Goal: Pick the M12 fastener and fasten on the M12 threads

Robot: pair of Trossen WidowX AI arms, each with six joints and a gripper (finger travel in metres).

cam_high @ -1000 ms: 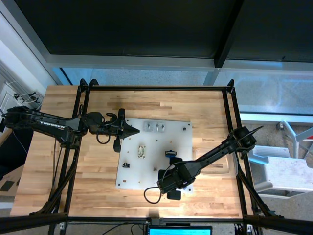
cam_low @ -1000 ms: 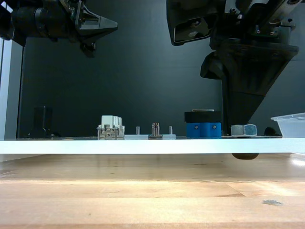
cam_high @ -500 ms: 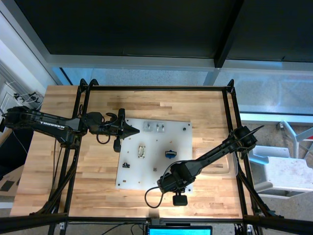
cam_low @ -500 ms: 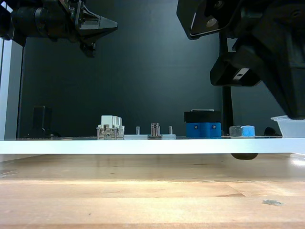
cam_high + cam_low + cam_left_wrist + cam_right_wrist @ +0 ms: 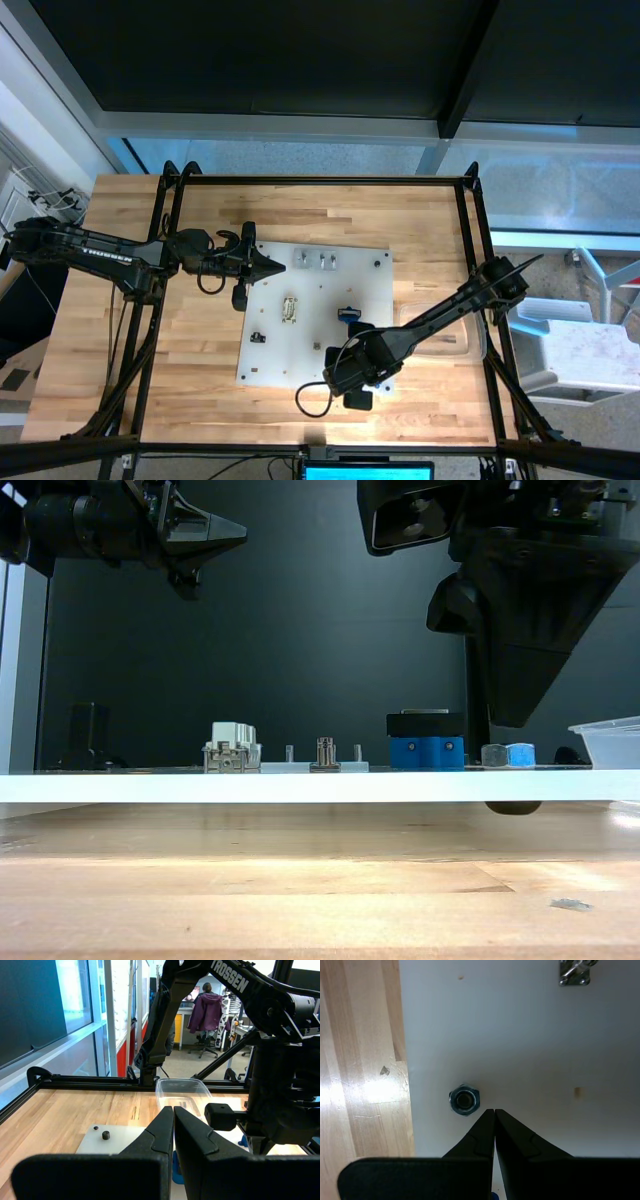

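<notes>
Right gripper (image 5: pixel 494 1110), pressed together and empty, hovers just beside the nut (image 5: pixel 464 1100); lowering like this could knock it crooked. Left gripper (image 5: pixel 173 1107), also pressed together, hangs over the board's (image 5: pixel 520 1035) left edge.

From above, the right gripper (image 5: pixel 514 718) is hiding the stud; the low view's edge is cropping the left gripper (image 5: pixel 243 528).

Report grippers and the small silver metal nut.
Left gripper shut, parked high. Right gripper shut, empty, above white board beside small silver metal nut. Threaded or loose: cannot tell.
</notes>
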